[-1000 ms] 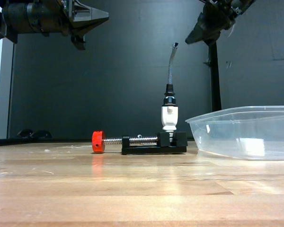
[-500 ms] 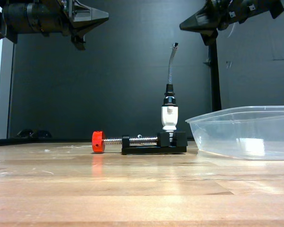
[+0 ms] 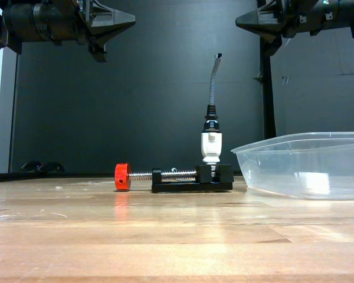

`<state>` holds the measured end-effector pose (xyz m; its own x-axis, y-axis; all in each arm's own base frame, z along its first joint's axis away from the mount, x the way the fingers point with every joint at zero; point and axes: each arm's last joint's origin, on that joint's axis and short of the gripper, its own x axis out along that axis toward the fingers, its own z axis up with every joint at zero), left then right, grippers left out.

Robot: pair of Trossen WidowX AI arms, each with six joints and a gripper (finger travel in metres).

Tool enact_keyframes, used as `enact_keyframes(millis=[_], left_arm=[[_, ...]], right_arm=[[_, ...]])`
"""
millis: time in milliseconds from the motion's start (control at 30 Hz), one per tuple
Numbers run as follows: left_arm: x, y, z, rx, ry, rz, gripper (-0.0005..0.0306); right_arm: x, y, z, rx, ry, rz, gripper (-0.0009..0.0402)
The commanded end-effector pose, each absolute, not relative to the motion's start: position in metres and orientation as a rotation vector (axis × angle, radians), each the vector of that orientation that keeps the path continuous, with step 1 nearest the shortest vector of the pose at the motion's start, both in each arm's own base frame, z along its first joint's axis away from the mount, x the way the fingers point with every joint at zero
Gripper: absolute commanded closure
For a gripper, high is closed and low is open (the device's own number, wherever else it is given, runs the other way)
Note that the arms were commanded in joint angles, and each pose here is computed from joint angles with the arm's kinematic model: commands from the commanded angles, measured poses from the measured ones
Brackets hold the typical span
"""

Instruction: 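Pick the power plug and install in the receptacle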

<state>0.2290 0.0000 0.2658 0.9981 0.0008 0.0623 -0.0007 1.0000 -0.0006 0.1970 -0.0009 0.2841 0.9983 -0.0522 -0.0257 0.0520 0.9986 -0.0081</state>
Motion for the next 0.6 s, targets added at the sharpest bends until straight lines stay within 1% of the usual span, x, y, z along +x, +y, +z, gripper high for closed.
enact_keyframes(millis=[33, 600], left_arm=[[0.229, 0.0, 0.2658, 0.0, -0.063, 0.0, 0.03], [0.229, 0.0, 0.2658, 0.0, -0.063, 0.0, 0.03]], right_arm=[[0.194, -0.0009, 0.2825, 0.001, 0.02, -0.052, 0.0393], [0.1923, -0.001, 0.2809, 0.017, 0.016, -0.056, 0.0393]])
